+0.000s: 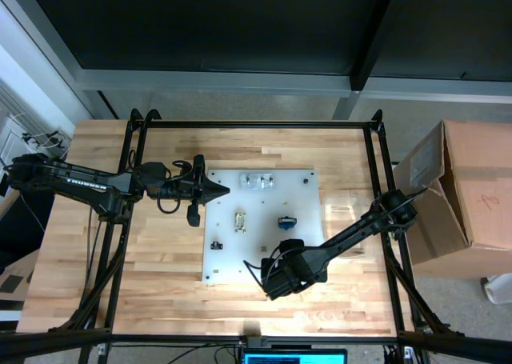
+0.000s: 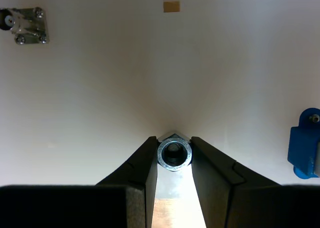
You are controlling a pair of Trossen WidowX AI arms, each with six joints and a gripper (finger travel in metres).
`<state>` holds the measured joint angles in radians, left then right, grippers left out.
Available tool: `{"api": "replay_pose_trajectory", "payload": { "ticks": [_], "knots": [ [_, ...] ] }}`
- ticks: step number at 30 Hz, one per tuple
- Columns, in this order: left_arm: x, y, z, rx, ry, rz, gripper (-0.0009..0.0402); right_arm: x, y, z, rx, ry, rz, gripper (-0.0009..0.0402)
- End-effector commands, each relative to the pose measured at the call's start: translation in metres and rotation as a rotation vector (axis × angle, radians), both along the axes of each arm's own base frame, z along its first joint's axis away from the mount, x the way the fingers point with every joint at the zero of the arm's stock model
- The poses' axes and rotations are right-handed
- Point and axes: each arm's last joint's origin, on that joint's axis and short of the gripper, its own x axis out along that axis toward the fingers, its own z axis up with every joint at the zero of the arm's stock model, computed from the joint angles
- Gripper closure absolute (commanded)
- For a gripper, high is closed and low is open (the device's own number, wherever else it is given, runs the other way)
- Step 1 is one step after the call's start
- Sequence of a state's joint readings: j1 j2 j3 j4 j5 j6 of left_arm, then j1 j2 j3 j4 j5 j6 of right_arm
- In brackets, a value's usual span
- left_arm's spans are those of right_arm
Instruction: Pick the M12 nut and place it on its threads and fasten
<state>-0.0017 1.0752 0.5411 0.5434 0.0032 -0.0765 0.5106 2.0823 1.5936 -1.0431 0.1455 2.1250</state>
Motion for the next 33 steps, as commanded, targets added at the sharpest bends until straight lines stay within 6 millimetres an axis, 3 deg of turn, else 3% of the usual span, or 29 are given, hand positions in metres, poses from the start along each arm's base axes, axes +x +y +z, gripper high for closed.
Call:
{"api": "replay_pose_trajectory", "payload": {
  "ticks": [1, 14, 33],
  "knots": [
    [0.0000, 0.0001, 0.0001, 0.000, -0.001, 0.000, 0.0393, -0.0009, -0.0007, -0.0020, -0.006, 0.006, -0.070, 0.0375],
    [0.0000, 0.0001, 0.0001, 0.000, -0.001, 0.000, 0.0393, -0.0004, -0.0026, -0.0017, -0.007, -0.073, -0.471, 0.0375],
    [0.0000, 0.0001, 0.0001, 0.000, -0.001, 0.000, 0.0393, 0.0007, -0.0025, -0.0016, 0.002, -0.080, -0.477, 0.0375]
  ]
}}
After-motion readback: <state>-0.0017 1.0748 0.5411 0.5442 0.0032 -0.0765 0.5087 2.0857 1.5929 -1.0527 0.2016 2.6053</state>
